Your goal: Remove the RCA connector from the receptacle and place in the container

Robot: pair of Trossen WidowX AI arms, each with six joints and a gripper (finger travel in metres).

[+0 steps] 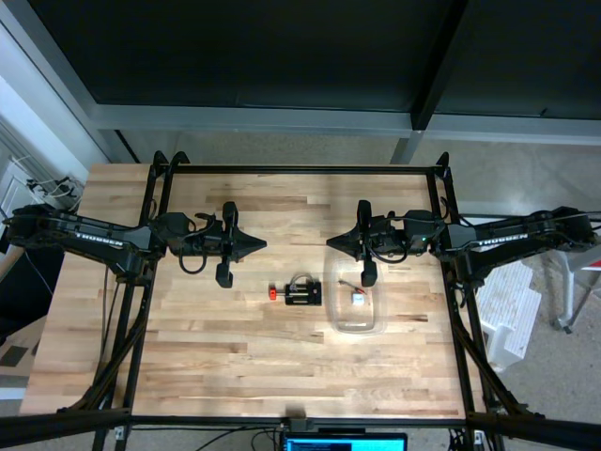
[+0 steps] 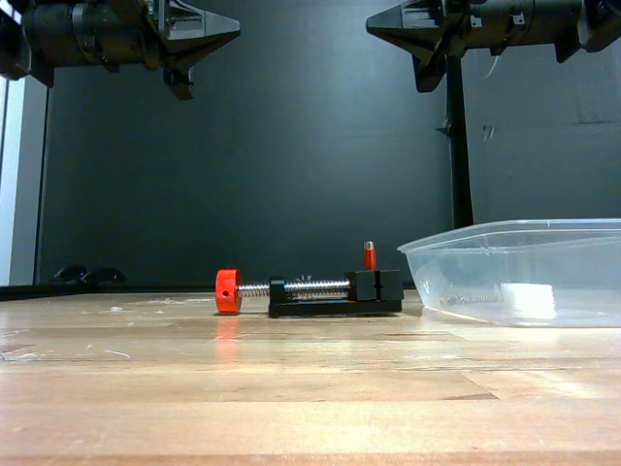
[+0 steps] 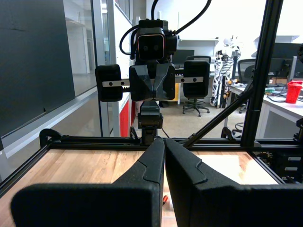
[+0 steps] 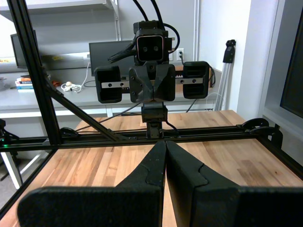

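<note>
Hovering high above desk: left gripper, right gripper, both pinched closed, empty. Receptacle just beside container.

The low view's top edge crops the raised left pincer and right pincer; its right edge cuts off the clear plastic rectangular tray, whose small contents are too tiny to identify from above.

Held high, the left gripper and right gripper flank the black block; open air above it, clear tray just beside it.
</note>
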